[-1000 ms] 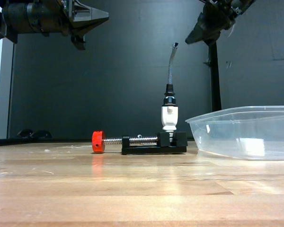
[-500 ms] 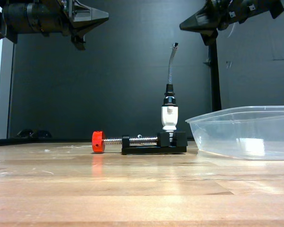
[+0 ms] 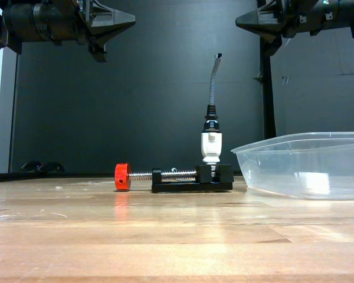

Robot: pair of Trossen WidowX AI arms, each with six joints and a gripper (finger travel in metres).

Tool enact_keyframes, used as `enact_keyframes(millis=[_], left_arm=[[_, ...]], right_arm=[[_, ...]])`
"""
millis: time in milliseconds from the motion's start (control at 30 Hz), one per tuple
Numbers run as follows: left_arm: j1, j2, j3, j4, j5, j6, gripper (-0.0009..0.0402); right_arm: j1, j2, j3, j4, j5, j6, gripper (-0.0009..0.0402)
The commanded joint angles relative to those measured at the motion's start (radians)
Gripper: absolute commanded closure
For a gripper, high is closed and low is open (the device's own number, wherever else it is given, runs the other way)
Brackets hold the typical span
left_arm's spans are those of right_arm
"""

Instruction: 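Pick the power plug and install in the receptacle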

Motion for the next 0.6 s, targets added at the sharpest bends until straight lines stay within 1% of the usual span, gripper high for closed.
enact_keyframes(millis=[33, 600], left_arm=[[0.0, 0.0, 0.0, 0.0, 0.0, 0.0, 0.0393], [0.0, 0.0, 0.0, 0.0, 0.0, 0.0, 0.0393]], right_arm=[[0.0, -0.015, -0.013, 0.004, 0.0, 0.008, 0.0393], [0.0, -0.024, -0.024, 0.01, 0.003, 0.024, 0.0393]])
